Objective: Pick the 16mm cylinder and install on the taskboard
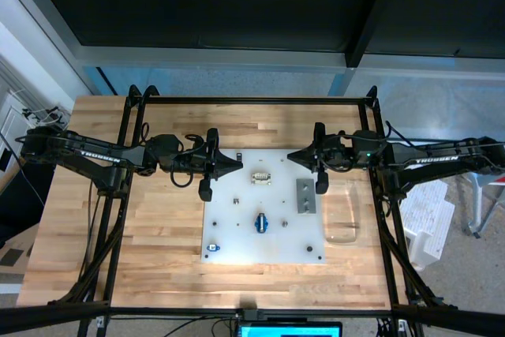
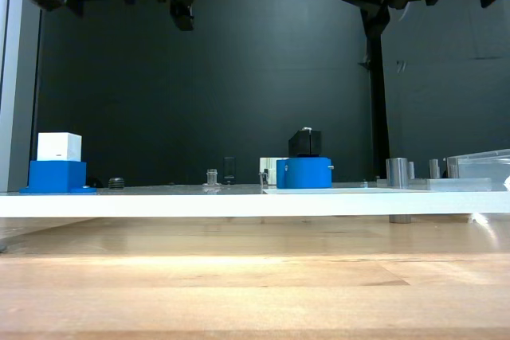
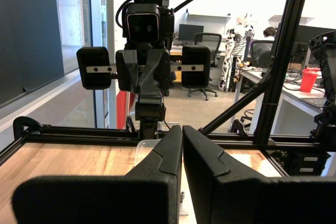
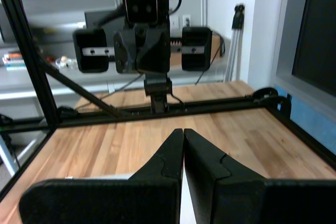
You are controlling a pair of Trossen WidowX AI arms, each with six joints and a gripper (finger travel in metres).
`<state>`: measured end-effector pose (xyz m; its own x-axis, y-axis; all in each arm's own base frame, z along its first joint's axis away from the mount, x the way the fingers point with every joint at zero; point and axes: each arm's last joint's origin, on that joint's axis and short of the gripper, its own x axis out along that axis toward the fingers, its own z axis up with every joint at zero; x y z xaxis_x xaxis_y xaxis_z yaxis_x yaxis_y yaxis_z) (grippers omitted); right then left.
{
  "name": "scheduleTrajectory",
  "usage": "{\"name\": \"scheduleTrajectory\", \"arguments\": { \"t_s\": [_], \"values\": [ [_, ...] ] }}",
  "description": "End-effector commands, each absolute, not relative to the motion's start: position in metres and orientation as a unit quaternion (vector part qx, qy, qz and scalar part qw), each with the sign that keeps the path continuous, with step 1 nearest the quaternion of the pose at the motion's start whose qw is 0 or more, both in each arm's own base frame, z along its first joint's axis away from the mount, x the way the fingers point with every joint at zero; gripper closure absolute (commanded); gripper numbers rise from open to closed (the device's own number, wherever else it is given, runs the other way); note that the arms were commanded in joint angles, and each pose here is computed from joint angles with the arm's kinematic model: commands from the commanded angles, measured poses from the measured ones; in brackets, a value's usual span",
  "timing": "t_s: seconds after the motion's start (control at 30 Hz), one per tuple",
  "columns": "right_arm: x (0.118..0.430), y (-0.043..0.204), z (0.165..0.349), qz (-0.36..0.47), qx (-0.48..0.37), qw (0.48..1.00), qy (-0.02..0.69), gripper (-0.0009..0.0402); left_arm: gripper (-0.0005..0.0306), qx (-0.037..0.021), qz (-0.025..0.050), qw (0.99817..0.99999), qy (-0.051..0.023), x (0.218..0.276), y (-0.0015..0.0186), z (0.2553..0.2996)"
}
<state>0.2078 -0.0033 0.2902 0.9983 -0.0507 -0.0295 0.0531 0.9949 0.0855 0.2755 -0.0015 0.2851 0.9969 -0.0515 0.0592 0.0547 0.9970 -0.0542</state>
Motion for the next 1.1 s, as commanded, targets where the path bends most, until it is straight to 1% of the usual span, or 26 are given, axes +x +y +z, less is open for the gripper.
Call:
{"name": "scheduleTrajectory", "arguments": {
  "t_s": [0.03,0.27,1.1],
  "values": [
    [0.2039,-0.0037,0.2884,-0.023,0.044,0.999,0.004,0.0394,0.03,-0.0277,-0.0268,0.99884,-0.0289,0.2756,-0.0015,0.285],
    [0.1997,-0.0023,0.2877,-0.006,0.048,0.999,0.0,0.0393,0.03,-0.0277,-0.0266,0.99884,-0.0289,0.2756,-0.0015,0.285],
    [0.1997,-0.0022,0.2854,-0.006,0.048,0.999,0.012,0.0393,0.03,-0.0277,-0.0268,0.99884,-0.0289,0.2756,-0.0015,0.285]
  ]
}}
